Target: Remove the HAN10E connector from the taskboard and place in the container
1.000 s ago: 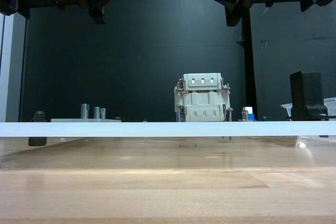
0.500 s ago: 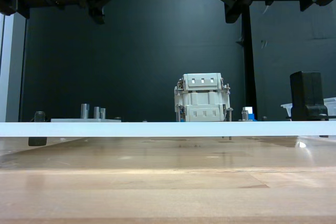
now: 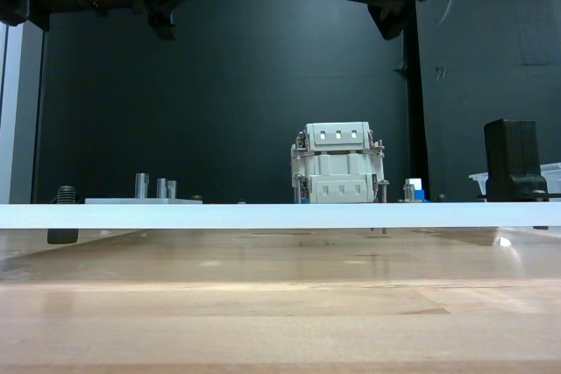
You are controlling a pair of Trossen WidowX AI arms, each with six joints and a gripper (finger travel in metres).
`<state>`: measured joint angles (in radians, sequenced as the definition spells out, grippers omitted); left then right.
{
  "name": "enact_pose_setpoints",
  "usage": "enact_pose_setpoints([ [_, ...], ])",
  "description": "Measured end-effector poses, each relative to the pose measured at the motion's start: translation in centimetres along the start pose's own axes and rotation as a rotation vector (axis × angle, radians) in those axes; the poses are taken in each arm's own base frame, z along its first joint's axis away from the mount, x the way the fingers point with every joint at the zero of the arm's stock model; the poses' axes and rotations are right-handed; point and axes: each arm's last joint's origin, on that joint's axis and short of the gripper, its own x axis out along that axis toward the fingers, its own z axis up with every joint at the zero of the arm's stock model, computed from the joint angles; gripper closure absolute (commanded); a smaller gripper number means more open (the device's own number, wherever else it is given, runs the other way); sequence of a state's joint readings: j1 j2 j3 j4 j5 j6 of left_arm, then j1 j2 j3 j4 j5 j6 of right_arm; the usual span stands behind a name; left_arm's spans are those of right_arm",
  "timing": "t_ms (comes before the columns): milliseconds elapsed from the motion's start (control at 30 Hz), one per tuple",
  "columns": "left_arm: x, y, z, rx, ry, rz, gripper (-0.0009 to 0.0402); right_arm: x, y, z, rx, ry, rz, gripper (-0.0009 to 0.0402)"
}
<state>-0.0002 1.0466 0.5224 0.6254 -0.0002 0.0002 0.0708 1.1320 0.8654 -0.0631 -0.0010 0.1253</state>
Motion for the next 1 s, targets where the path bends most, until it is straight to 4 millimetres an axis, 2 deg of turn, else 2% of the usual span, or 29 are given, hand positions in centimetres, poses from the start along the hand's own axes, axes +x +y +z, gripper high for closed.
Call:
enact_pose_setpoints([
  [833,0.0,0.0,0.0,0.0,0.0,0.0,0.0393,5.2,6.7,4.2,0.014,0.566,-0.036,0.0393],
  [1000,0.0,0.0,0.0,0.0,0.0,0.0,0.0393,6.2,7.4,4.9,0.015,0.687,-0.06,0.0376],
])
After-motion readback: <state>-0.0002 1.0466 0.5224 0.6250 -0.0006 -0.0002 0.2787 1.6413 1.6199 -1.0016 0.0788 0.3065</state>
